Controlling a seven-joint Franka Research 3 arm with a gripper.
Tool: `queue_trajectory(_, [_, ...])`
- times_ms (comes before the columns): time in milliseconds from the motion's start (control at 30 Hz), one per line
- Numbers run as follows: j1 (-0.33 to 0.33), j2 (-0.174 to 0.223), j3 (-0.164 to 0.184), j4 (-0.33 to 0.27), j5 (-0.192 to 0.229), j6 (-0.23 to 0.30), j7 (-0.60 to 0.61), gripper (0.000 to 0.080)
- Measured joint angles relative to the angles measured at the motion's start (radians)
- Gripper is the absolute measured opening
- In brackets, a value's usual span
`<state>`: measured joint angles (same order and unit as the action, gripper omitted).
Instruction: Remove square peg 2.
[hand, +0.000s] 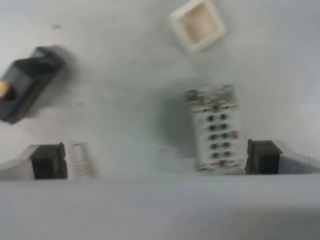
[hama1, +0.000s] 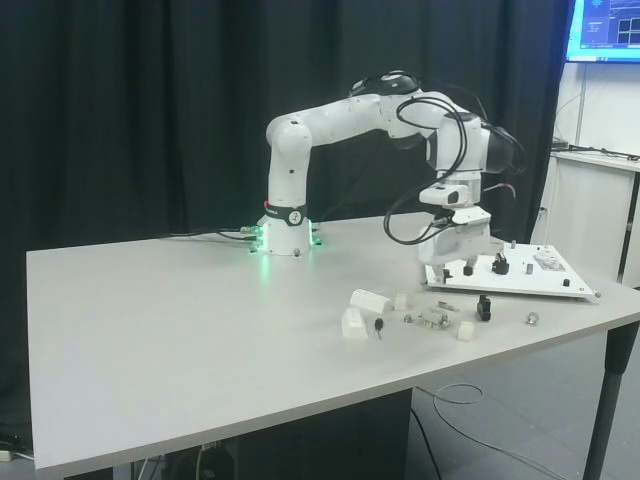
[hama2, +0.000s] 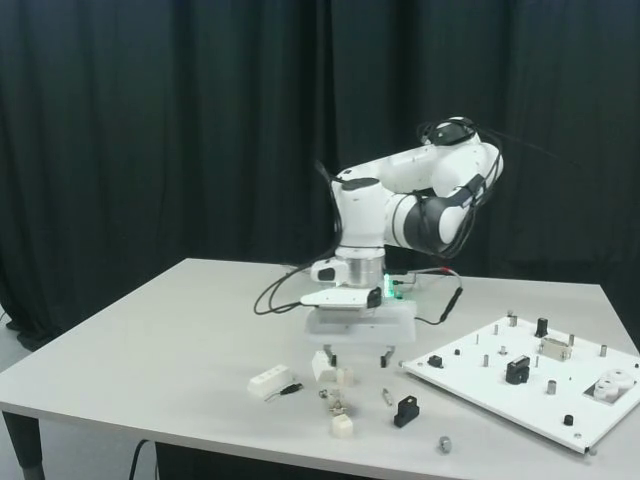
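Observation:
My gripper (hand: 155, 159) hangs open and empty above the table, over a cluster of loose parts beside the white board (hama2: 520, 400). Its black fingertips (hand: 47, 160) stand wide apart. Between and just beyond them lies a grey multi-pin connector (hand: 215, 127). Farther off lies a small white square block (hand: 196, 24) with a hollow face, which may be a square peg. The room views show the gripper (hama2: 358, 360) (hama1: 458, 268) a little above the table, with the connector (hama2: 335, 405) and the white block (hama2: 342, 425) near the front edge.
A black part (hand: 27, 82) (hama2: 405, 410) and a short white pin (hand: 80, 160) lie by one finger. A long white block (hama2: 270, 382), a white cube (hama2: 322, 365) and a nut (hama2: 444, 443) also lie loose. The board (hama1: 510, 285) carries several pegs and fixtures.

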<state>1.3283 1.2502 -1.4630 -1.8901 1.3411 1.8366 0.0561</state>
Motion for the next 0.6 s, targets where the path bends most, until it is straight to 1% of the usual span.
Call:
queue_trajectory(233, [0.05,0.0,0.0,0.0,-0.017,-0.017,0.091,0.08])
queue_trajectory(600, [0.135,0.0,0.003,0.0,-0.042,-0.017,0.269,0.08])
